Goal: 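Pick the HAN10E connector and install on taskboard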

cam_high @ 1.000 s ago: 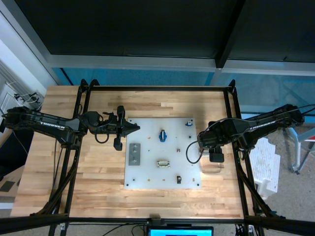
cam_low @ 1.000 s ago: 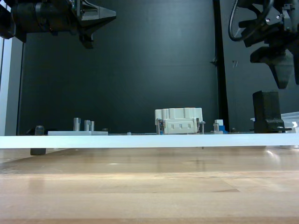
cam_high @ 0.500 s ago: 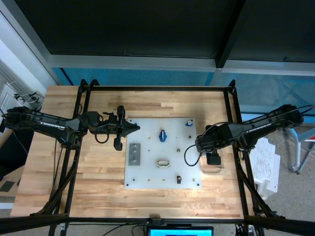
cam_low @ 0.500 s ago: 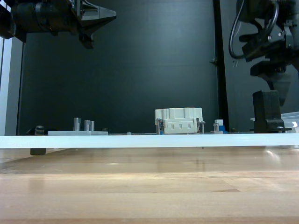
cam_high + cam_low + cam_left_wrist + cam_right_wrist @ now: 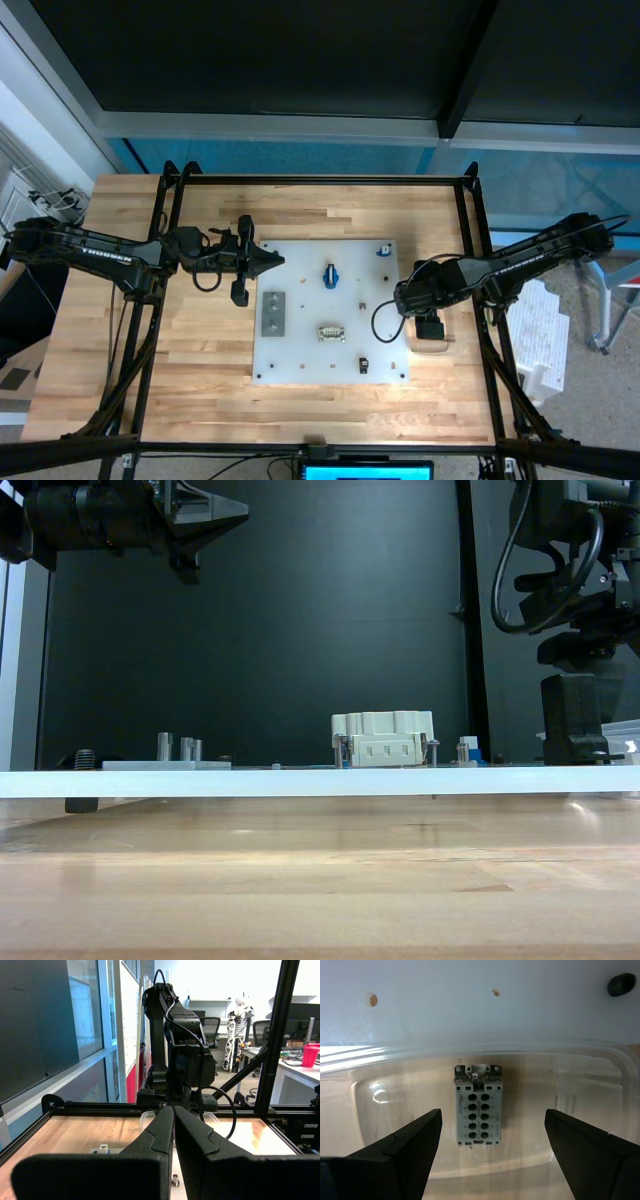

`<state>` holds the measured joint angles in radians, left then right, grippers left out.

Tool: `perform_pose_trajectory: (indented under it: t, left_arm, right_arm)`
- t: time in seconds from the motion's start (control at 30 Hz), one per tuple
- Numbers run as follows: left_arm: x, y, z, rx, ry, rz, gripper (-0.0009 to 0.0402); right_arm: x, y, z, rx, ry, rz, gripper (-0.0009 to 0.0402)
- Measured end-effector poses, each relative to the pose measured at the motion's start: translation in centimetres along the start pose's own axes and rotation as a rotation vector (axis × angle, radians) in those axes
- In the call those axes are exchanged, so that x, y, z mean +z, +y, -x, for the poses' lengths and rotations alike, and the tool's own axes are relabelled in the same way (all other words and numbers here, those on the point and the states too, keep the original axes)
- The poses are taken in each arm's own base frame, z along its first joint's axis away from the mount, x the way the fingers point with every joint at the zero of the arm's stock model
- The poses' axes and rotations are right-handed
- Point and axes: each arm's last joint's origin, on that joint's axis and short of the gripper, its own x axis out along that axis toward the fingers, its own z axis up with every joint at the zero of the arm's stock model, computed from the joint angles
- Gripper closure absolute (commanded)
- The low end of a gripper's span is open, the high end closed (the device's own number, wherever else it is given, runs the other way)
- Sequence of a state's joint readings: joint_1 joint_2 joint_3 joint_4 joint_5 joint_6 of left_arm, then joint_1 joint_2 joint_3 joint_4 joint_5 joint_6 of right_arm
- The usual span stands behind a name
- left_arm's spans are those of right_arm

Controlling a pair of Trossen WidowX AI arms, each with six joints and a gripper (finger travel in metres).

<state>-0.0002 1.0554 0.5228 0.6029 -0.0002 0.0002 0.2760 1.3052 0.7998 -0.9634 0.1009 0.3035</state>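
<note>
Lengthwise toward taskboard [image 5: 470,1010], HAN10E connector [image 5: 477,1112]

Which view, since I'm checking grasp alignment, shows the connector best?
Right wrist: connector lies in the tray between the right gripper's open fingers. Others hide it. The left gripper hovers over the board's far-left corner.

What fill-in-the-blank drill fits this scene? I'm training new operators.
The HAN10E connector lies in a clear plastic ____ beside the taskboard.
The right gripper hangs over the connector with its fingers ____.
The left gripper, high near the taskboard's left edge, is ____.
Missing words: tray; open; shut.
</note>
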Motion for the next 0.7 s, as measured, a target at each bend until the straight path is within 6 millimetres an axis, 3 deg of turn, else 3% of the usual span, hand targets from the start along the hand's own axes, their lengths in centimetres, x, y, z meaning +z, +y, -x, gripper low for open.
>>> perform_pose_trajectory:
  t: [0.7]
  left_arm:
    - [0.0, 0.0, 0.0, 0.000, 0.000, 0.000, 0.0392]
  right_arm:
    - [-0.8, 0.3, -2.7, 0.026, 0.000, 0.013, 0.0105]
